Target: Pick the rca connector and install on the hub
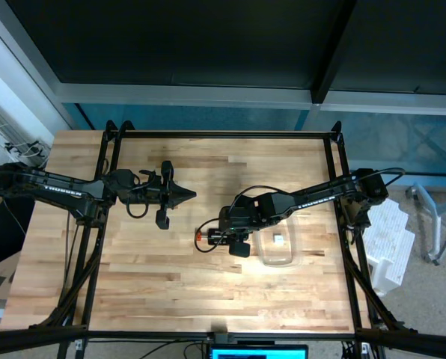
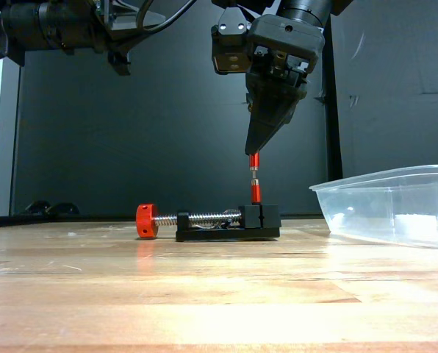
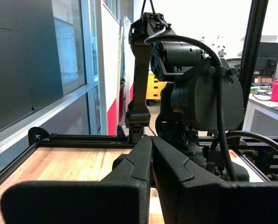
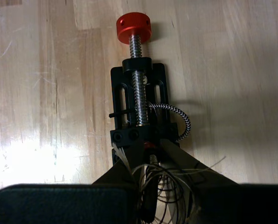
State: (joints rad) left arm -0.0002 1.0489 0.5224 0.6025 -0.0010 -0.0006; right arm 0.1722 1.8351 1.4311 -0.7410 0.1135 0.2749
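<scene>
Right pincer (image 2: pixel 254 149) points straight down, clamped on the top of the rca connector (image 2: pixel 255 180), a skinny plug with red bands hanging upright over the black end block of the hub (image 2: pixel 230 222). The plug's lower tip looks like it's right at the block's top, but I can't tell if it's in a socket yet. Left pincer (image 1: pixel 184 195) is parked well off to the side above the surface (image 2: pixel 204 294), fingers (image 3: pixel 134 168) pressed together on nothing.

My take for the install: keep the plug dead vertical, go down slow, and don't let go until it stops sinking. Any tilt and I'd guess it jams or skids off, and the hub looks light enough to get shoved.

The low view is the only one showing the plug's height and lean. The right wrist view gives the top-down lineup instead: red knob (image 4: pixel 133 27), screw (image 4: pixel 139 93), a braided cable (image 4: pixel 177 117) looping off the hub. The plug itself is mostly buried between the fingers there. The high view adds the clear tray (image 1: pixel 262 258) just beside the hub
</scene>
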